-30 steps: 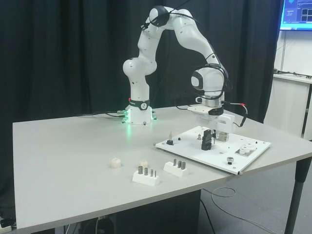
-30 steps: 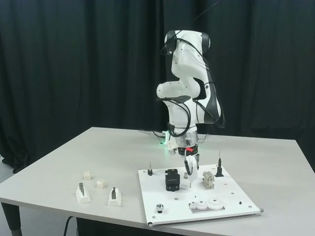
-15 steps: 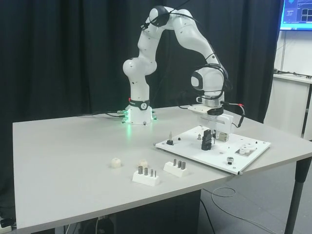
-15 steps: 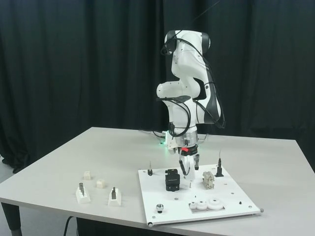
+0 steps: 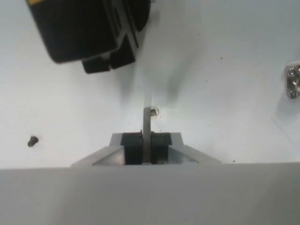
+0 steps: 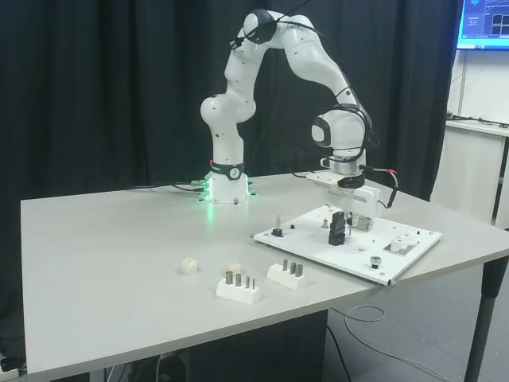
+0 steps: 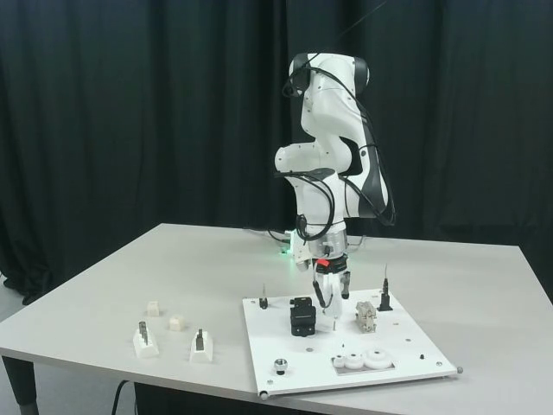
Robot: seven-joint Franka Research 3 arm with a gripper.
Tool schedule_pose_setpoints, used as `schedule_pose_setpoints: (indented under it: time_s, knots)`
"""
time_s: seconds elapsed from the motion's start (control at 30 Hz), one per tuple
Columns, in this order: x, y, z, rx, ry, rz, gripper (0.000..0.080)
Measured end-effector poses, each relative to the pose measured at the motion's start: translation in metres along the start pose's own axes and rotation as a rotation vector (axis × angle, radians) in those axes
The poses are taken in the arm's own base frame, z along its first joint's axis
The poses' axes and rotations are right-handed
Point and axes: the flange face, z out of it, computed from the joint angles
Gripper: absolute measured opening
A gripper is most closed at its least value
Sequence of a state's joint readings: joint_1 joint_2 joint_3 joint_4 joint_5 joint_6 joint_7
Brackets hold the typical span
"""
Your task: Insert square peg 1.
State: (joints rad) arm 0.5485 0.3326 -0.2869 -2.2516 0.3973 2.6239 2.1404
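The jaws are closed on a thin grey peg, holding it by its upper part so that the lower end points straight down at the white board. In the wrist view the peg's tip sits right at a small hole in the board; whether it has entered cannot be told. On the clock face of the second room view, the black block stands at about nine o'clock from the peg, just beside it, and the small metal fitting at about three o'clock.

The peg looks like metal: stiff, light and smooth (so likely slippery between flat pads). A hold high on the shank, square to its flat sides, seems best, as it leaves the lower end free to go in. Any tilt would probably jam it against the hole's edges rather than bend it.

On the grey surface, well apart from the board, two white holders carry more pegs.
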Motion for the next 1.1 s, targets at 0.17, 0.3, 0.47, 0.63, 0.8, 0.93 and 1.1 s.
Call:
schedule_pose_setpoints:
  time_s: [0.17, 0.3, 0.47, 0.63, 0.8, 0.93, 1.1]
  knots:
    - [0.0, 0.0001, 0.0, 0.0, 0.0, -0.001, 0.003]
    - [0.0001, 0.0001, 0.0001, 0.0, 0.0, -0.003, 0.003]
    - [0.0003, 0.0001, 0.0001, 0.0, 0.001, -0.009, 0.003]
    - [0.0003, 0.0001, 0.0001, -0.001, 0.001, -0.016, 0.003]
    - [0.0005, 0.0002, 0.0001, -0.002, 0.002, -0.026, 0.003]
    - [0.0007, 0.0003, 0.0001, -0.004, 0.003, -0.045, 0.003]
    - [0.001, 0.0004, 0.0001, -0.007, 0.005, -0.077, 0.003]
